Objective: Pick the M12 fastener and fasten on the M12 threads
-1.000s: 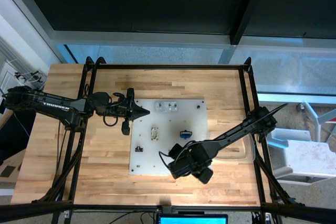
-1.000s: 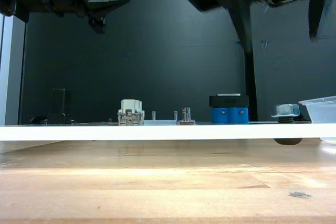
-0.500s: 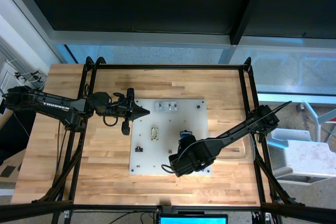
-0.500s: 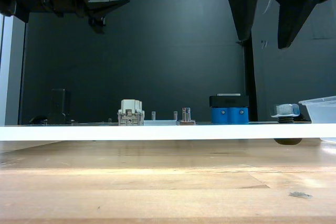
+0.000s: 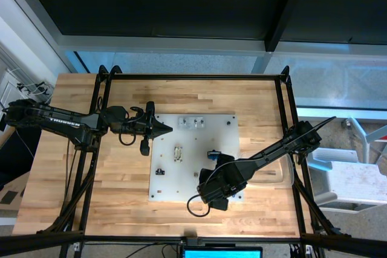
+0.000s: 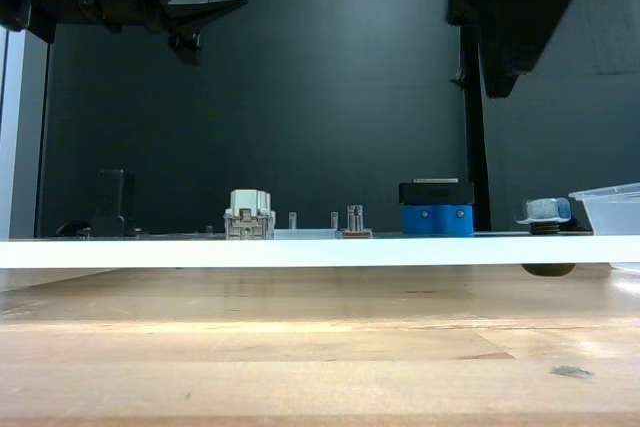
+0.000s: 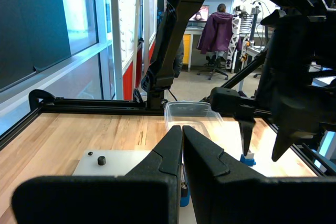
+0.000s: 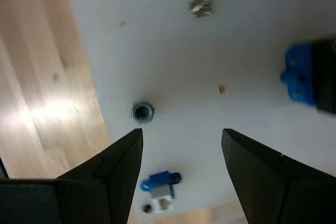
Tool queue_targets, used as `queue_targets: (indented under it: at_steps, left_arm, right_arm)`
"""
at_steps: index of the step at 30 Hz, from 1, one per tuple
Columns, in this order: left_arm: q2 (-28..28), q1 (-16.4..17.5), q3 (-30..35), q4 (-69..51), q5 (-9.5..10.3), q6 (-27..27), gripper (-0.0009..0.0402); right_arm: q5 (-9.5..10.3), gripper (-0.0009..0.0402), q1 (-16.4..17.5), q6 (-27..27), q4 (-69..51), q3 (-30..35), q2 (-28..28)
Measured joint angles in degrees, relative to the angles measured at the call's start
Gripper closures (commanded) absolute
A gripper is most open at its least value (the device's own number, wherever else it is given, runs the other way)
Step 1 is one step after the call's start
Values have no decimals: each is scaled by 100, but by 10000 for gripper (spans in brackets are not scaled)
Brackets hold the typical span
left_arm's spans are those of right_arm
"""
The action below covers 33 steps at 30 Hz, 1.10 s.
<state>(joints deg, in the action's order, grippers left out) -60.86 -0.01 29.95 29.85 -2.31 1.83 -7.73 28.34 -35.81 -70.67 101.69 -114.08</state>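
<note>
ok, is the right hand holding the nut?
No: the right hand hangs open above the board, with the nut on its stud below; the left hand hangs over the board's left edge.

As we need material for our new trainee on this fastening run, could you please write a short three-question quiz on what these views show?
1. True or false: the small silver hex nut lies inside the clear plastic container.
2. Which gripper is open? A) the left gripper, over the far left edge of the white board; B) the right gripper, hovering above the board near the nut; C) neither.
3. What does the nut rest on?

Key: 1. False: the right wrist view shows it on the board, outside the container. 2. B. 3. The short black ribbed stud: the nut is on its stud.
</note>
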Motion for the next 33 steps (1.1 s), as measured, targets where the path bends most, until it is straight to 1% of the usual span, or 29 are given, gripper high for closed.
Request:
queue_targets:
  at_steps: [2,3,7,9,11,13,18,21,22,25,29,30,33]
  left_arm:
    - [0,0,0,0,0,-2,393]
    - [0,0,0,-2,0,0,393]
    - [0,0,0,0,0,-2,393]
    - [0,0,0,0,0,-2,393]
    - [0,0,-2,0,0,-2,393]
    - [0,0,0,0,0,-2,393]
    - [0,0,0,0,0,-2,393]
    - [0,0,-2,0,2,0,393]
    - [0,0,-2,2,2,0,393]
    - [0,0,-2,-2,0,0,393]
    - [0,0,0,0,0,-2,393]
    - [0,0,-2,-2,2,-2,393]
    - [2,0,-2,2,0,-2,393]
  right_arm:
    - [0,185,15,673,-11,0,0]
    - [-4,185,24,870,-31,0,0]
    - [31,188,37,979,-114,-107,0]
    - [66,201,33,981,-114,-208,0]
    - [205,228,26,990,-79,-330,0]
    - [299,270,17,1062,11,-420,0]
    - [339,398,15,1274,98,-470,0]
    - [348,380,15,1368,313,-483,-2]
    - [389,380,15,1368,382,-485,-2]
    - [476,396,15,1370,527,-592,-2]
    - [481,395,15,1429,645,-767,-2]
    - [442,393,15,1429,691,-807,-2]
    - [232,393,17,1375,839,-940,-2]
